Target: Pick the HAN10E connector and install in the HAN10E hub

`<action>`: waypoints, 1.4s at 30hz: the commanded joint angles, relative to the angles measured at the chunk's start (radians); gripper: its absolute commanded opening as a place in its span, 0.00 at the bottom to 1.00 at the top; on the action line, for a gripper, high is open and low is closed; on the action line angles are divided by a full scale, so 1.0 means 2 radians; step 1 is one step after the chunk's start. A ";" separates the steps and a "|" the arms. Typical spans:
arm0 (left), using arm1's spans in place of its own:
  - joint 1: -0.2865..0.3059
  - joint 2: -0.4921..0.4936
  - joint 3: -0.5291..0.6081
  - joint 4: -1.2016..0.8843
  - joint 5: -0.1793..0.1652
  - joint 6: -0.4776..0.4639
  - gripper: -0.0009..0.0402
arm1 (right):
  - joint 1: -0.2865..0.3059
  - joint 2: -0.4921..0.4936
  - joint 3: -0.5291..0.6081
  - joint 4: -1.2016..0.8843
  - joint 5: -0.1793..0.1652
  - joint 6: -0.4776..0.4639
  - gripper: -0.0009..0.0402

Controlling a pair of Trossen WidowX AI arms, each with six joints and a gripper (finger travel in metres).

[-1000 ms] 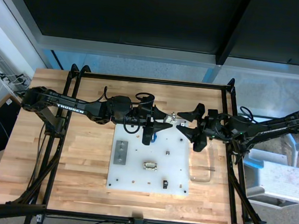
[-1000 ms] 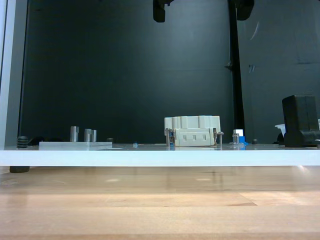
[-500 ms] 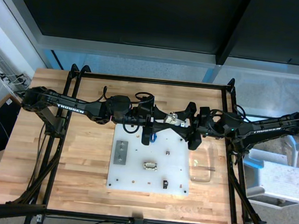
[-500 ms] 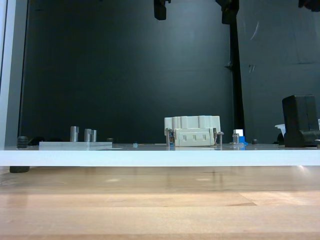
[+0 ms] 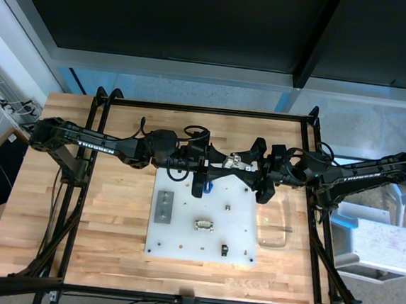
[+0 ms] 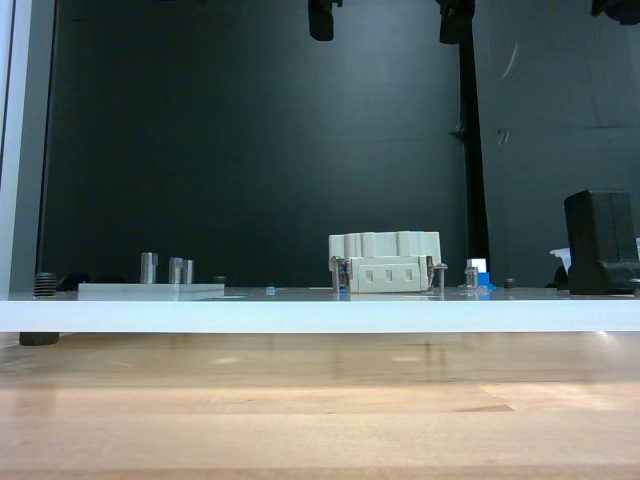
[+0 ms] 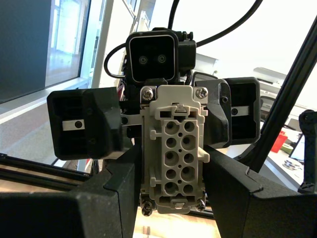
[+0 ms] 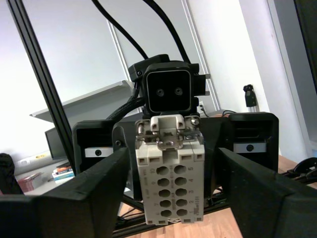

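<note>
Regripping for HAN10E hub (image 5: 203,225), I'd guess: left gripper (image 7: 172,196) fingers clamp HAN10E connector (image 7: 172,148), right gripper (image 8: 173,198) fingers apart astride it.

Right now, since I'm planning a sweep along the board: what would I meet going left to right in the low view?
Small dark knob → grey metal block → HAN10E hub → blue piece → black component. Overhead, the left gripper grips the HAN10E connector; the right gripper, open, flanks it.

Right tool (image 5: 250,167) has closed in around the HAN10E connector (image 5: 238,159), apparently untouched.
</note>
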 commanded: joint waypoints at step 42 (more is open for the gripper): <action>-0.001 -0.035 0.000 -0.052 0.013 -0.023 0.61 | 0.000 -0.005 0.000 0.000 -0.028 -0.010 0.11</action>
